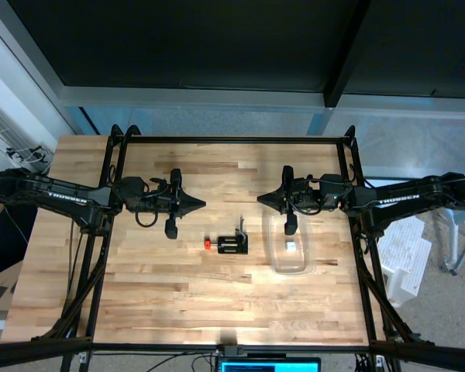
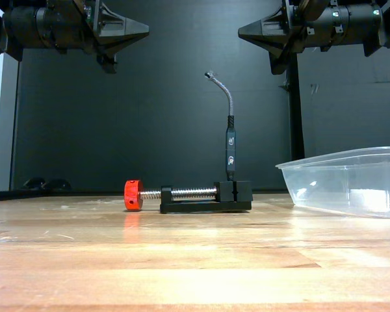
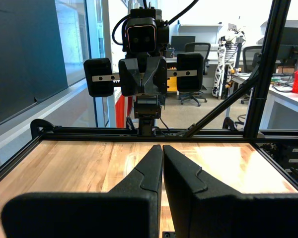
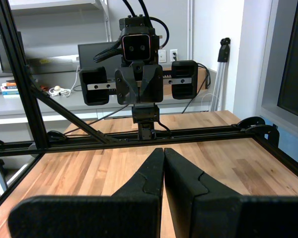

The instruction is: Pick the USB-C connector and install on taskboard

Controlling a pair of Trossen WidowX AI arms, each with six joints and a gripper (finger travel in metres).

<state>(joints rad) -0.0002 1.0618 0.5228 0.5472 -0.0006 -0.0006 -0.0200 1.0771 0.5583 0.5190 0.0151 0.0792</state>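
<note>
Nearest in, the clear tray (image 2: 325, 185) sits toward the bench's (image 1: 139, 294) right edge, a small white piece (image 1: 292, 246) inside; the taskboard (image 1: 234, 245) stands mid-bench just beside it, not touching, stalk (image 2: 231, 140) upright. Up above, left tool (image 1: 201, 204) and right tool (image 1: 261, 199) hang with tips facing across a gap, both pinched closed

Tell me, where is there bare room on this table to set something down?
The broad wood strip between the taskboard and the near edge is bare. It is crowded mid-table: taskboard beside clear tray, with the left gripper and right gripper hovering above, both shut.
</note>
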